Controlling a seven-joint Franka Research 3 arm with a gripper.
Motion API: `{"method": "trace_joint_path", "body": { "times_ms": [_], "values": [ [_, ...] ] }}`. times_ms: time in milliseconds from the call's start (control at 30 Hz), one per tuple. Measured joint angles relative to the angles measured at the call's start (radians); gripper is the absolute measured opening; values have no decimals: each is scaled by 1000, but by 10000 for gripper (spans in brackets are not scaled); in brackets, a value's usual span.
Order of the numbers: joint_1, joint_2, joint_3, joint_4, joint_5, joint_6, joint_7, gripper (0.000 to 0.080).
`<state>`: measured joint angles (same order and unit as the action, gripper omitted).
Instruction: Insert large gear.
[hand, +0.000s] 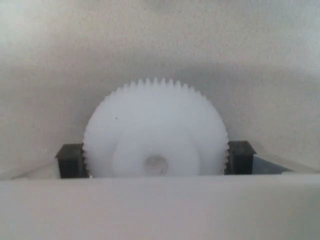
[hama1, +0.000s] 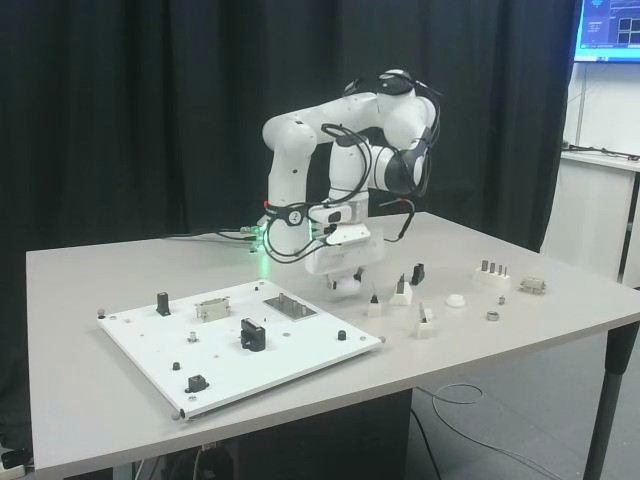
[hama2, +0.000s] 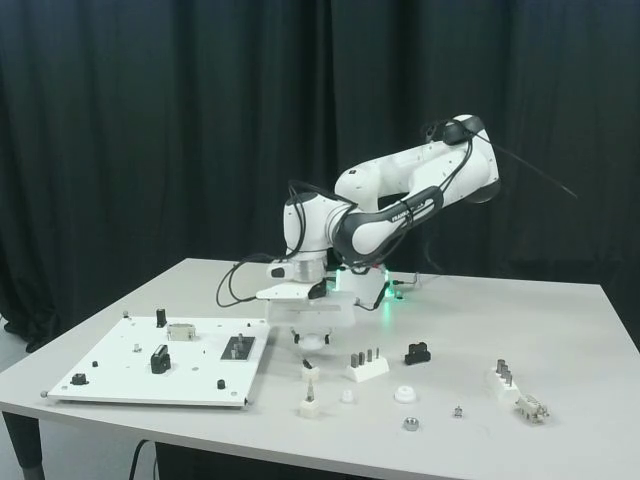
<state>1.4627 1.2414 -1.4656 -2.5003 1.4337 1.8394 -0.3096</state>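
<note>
Large gear (hand: 155, 132) clamped between black fingers (hand: 70, 160), above bare grey table (hama1: 120, 265), beside white board (hama1: 230, 350)

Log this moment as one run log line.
phase: carry | gripper: shut on large gear | position: above table, beside white board

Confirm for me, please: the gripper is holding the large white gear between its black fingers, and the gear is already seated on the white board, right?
Not quite. The gripper does hold the large gear between its black fingers, but the gear is not on the white board. The first room view shows it in the air above the grey table, just past the board's edge.
</note>
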Motion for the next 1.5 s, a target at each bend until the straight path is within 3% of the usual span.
{"method": "trace_joint_path", "body": {
  "times_ms": [933,1500],
  "values": [
    [3,2,-25,4,-15,-6,0,597],
    [-29,7,-62,6,-62,81,-56,597]
  ]
}}
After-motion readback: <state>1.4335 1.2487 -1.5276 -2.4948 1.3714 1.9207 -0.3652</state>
